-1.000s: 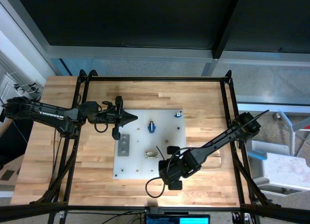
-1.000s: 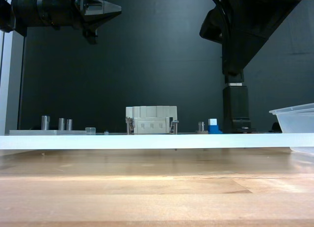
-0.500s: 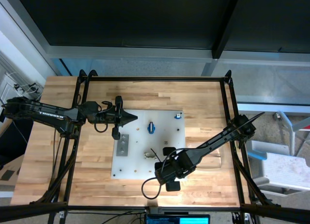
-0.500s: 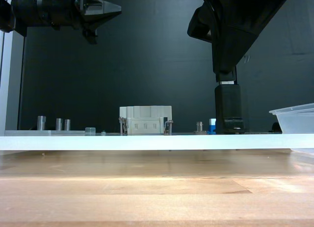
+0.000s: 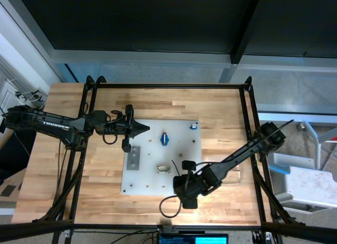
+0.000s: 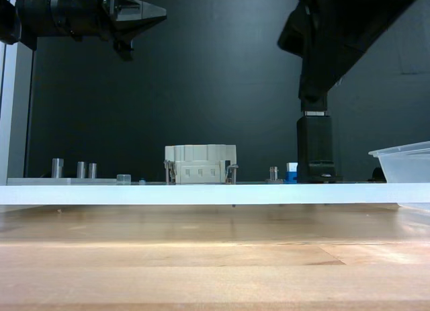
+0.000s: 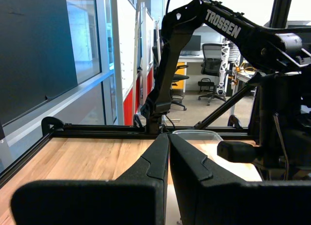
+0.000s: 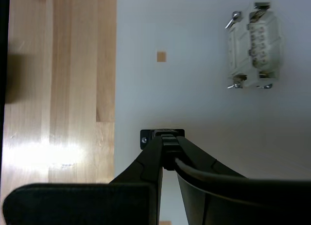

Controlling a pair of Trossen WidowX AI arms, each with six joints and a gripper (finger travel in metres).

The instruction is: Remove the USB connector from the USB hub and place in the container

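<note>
We are pinching the thin black USB connector (image 8: 167, 159) by its stiff plug in the right gripper's (image 8: 168, 142) narrowed fingers. The plug is sitting in the tiny black USB hub (image 8: 148, 136) by the flat white board's (image 8: 204, 113) near edge. The cable is probably light and limp. Only the right wrist view is showing this grip, and the low view is showing the clear plastic container (image 6: 403, 160) right of the board. The left gripper (image 7: 168, 152), fingers closed and empty, is hovering over the board's left edge.

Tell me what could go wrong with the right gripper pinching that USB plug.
The right gripper is shut on the USB connector, still seated in the USB hub; its narrow hold may slip. Pulling could drag the white board along. The left gripper, shut and high over the board's far-left corner, can't steady it.
</note>
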